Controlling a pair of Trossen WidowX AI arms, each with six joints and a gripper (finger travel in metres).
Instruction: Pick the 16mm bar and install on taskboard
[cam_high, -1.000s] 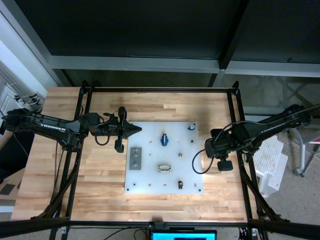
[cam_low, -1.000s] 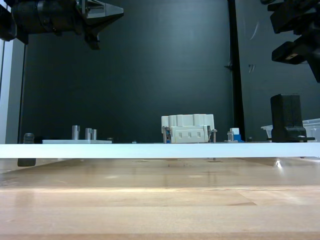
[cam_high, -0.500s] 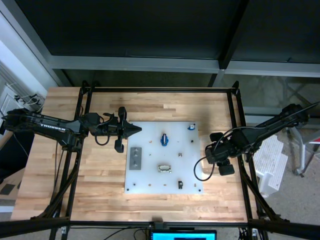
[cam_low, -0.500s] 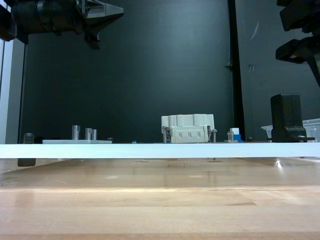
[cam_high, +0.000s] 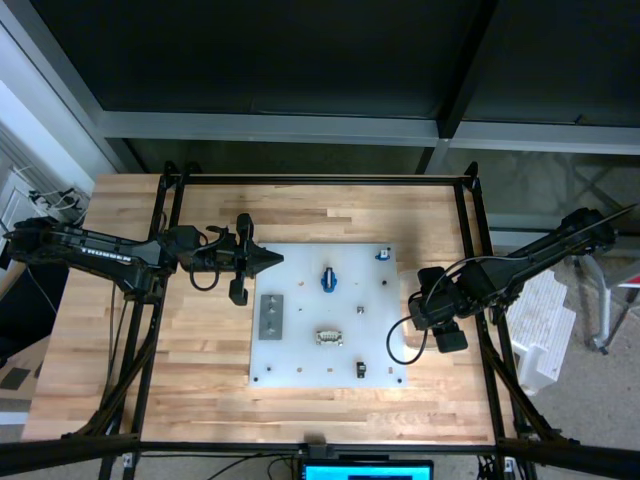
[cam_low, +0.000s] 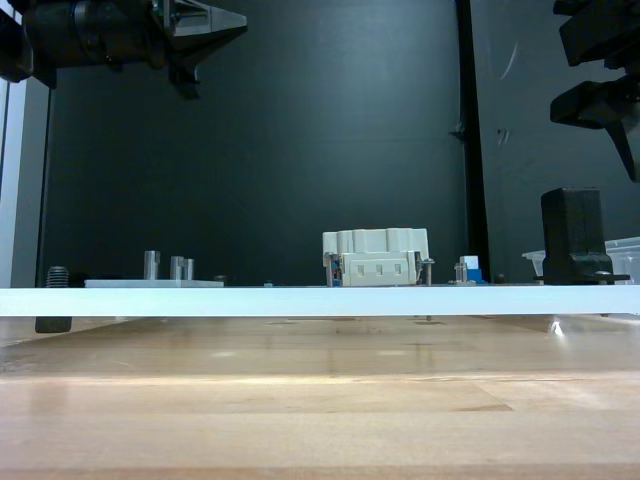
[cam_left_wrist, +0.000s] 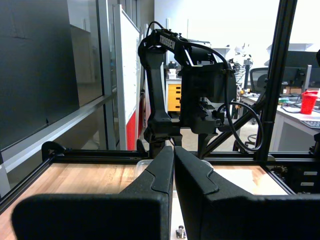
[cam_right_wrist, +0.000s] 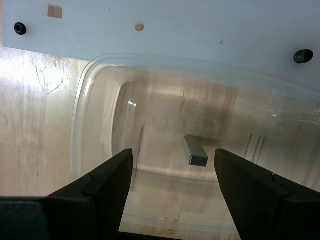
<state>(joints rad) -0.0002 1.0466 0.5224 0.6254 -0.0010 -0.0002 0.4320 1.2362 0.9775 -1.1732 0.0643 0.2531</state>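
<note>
The 16mm bar (cam_right_wrist: 195, 151), a short grey block, lies free on the floor of a clear plastic tray (cam_right_wrist: 95, 105) just off the white taskboard (cam_right_wrist: 165, 30). My right gripper (cam_right_wrist: 173, 153) hangs above this tray, open, its fingers standing either side of the bar without touching it. In the high view the right gripper (cam_high: 421, 310) is at the taskboard's (cam_high: 300, 360) right edge, over the tray (cam_high: 404, 347); the bar does not show there. My left gripper (cam_high: 272, 259) hovers high over the board's far left corner, shut and empty, fingers (cam_left_wrist: 162, 165) pressed together.
On the board stand a grey plate with pegs (cam_high: 271, 317), a white connector (cam_high: 329, 338), a blue part (cam_high: 329, 279) and a black block (cam_high: 361, 370). A black frame (cam_high: 470, 250) runs along the table edges. A white bin (cam_high: 545, 330) sits right of it.
My right gripper has opened from nearly shut and shifted a little toward the near edge, over the clear tray. The left arm has not moved.
</note>
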